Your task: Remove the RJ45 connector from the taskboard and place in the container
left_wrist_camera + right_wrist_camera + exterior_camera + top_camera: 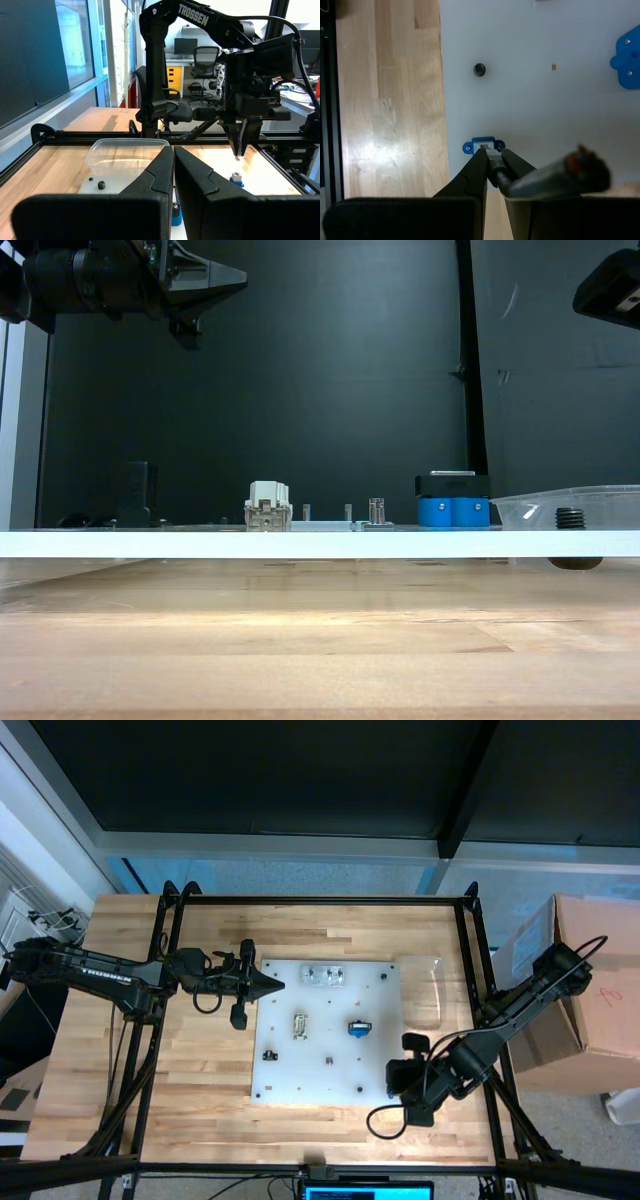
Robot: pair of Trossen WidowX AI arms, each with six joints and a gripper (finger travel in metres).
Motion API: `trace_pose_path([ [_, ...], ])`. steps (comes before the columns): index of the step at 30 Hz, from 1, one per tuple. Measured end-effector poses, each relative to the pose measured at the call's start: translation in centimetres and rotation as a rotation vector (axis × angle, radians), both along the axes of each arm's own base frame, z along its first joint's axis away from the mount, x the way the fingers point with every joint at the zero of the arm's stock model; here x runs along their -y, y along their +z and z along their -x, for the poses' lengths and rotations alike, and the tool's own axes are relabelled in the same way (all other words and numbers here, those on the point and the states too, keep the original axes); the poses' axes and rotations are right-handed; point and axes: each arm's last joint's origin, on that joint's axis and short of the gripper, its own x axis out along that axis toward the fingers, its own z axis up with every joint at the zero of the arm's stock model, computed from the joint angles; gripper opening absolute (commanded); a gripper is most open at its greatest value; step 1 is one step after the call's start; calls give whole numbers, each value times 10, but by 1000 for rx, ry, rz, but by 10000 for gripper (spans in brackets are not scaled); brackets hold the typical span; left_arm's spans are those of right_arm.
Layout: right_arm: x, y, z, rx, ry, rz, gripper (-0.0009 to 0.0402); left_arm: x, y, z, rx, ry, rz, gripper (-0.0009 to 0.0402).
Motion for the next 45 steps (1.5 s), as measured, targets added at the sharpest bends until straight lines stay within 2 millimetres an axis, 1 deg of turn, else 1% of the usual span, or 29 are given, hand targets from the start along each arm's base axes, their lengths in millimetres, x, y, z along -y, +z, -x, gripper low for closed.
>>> trace_pose_path([
  [7, 15, 2, 7, 7, -24, -7, 21, 0, 0, 0, 0, 0, 0, 0],
  [11, 27, 5, 12, 17, -47, -13, 35, 0, 0, 0, 0, 0, 0, 0],
  [21, 63, 3, 36, 17, -86, -3, 44, 0, 0, 0, 0, 0, 0, 0],
  [23, 70, 2, 41, 19, -97, -3, 56, 0, 0, 0, 0, 0, 0, 0],
  [31, 98, -1, 67, 14, -142, 0, 150, 0, 0, 0, 0, 0, 0, 0],
  [35, 112, -3, 80, 17, -168, 2, 185, 0, 0, 0, 0, 0, 0, 0],
  [39, 125, -6, 91, 21, -197, 5, 201, 0, 0, 0, 0, 0, 0, 0],
  [45, 137, -9, 102, 21, -216, 16, 204, 0, 0, 0, 0, 0, 0, 0],
])
